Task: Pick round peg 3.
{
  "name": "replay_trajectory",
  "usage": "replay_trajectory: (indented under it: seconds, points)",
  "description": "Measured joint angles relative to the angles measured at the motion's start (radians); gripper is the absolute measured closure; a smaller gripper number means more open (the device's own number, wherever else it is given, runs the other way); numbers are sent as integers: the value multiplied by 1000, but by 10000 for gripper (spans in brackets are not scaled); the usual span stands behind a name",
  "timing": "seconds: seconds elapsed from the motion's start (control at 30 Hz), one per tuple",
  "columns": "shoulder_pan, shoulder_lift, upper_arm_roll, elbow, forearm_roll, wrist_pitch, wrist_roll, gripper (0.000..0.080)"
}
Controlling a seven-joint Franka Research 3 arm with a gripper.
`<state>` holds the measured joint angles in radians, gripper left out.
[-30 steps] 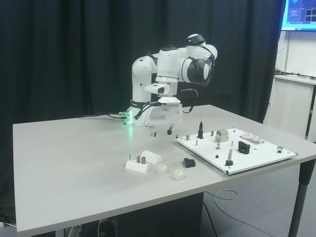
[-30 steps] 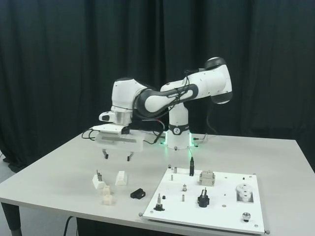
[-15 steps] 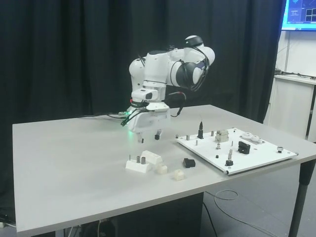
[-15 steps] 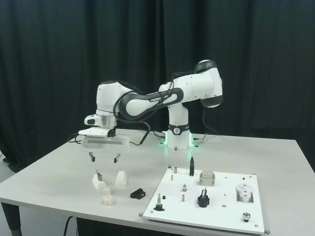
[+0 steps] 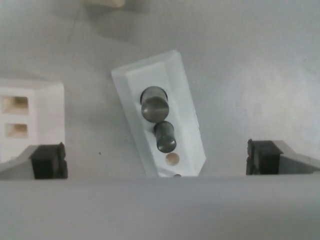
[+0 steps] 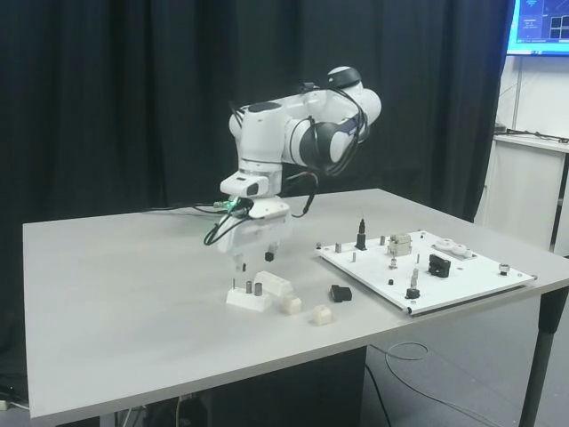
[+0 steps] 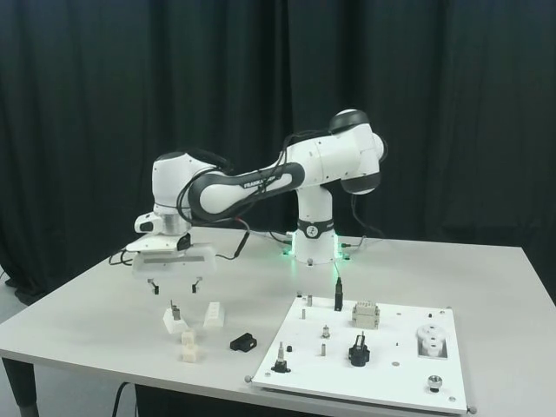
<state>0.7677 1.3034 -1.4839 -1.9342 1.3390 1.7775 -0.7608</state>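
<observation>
1. Since a second ago, the gripper (image 7: 174, 284) has swung away from the white board (image 7: 365, 380) to hover above the white peg holder (image 5: 159, 120).
2. Its fingers (image 5: 48, 161) stand wide, holding nothing.
3. Round pegs (image 5: 154, 102) stand upright in the holder, with bare grey table (image 6: 116, 294) around.

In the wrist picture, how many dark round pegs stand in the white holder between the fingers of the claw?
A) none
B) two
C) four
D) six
B: the white holder carries a thicker peg and a thinner peg in a row, with one empty hole after them; the claw hangs open above it, touching nothing.
</observation>
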Motion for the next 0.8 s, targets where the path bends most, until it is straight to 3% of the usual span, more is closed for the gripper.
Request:
replay_trajectory:
  seconds: [0.8]
  points:
    - [-61, 13, 88, 20, -4, 34, -71, 3]
